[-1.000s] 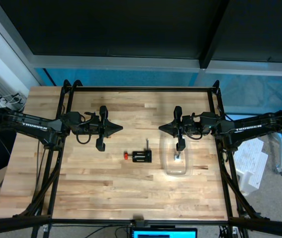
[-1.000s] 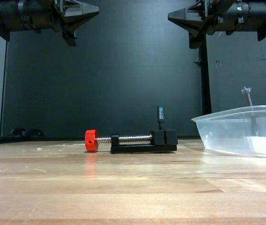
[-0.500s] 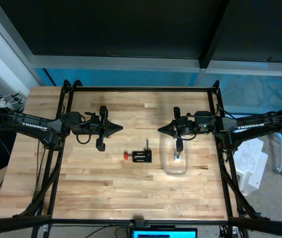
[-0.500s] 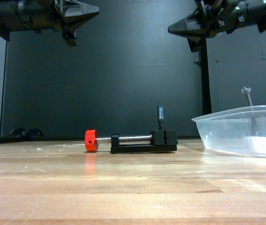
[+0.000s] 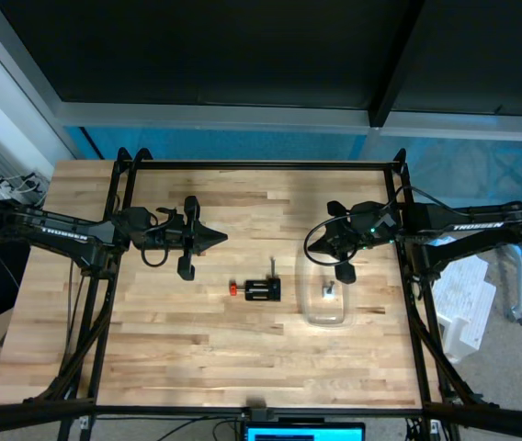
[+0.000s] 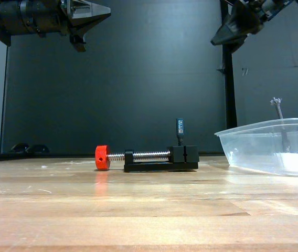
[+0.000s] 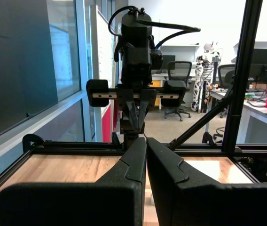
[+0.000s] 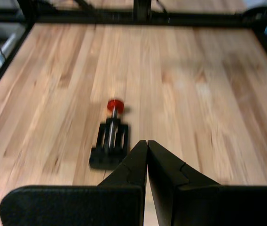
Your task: Pick the usb-c connector and install on the hub
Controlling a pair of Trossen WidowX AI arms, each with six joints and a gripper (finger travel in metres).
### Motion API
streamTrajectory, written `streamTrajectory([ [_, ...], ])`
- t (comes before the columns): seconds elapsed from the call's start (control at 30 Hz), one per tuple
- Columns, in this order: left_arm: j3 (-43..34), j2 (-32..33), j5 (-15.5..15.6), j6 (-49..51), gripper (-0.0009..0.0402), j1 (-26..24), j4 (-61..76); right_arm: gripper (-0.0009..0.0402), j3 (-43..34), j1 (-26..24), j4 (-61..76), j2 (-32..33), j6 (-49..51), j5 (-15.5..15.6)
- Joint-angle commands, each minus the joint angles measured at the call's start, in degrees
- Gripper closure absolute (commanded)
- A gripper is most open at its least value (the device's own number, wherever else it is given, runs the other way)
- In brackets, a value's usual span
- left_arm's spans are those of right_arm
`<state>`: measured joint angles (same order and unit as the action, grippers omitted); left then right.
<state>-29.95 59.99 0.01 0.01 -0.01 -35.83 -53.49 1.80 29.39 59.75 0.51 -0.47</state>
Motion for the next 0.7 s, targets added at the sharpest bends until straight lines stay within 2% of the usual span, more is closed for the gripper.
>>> streamTrajectory([
  [0.03,0.0,0.0,0.0,0.0,0.0393,0.0,0.0,0.0393,-1.8,0.2,6.6,0.0,0.0,-0.1],
  [0.4,0.0,0.0,0.0,0.0,0.0393,0.0,0.0,0.0393,-5.1,1.4,25.6,0.0,-1.8,0.0],
  [0.7,0.0,0.0,0.0,0.0,0.0393,0.0,0.0,0.0393,-5.0,6.9,31.9,1.1,-5.4,-0.3],
])
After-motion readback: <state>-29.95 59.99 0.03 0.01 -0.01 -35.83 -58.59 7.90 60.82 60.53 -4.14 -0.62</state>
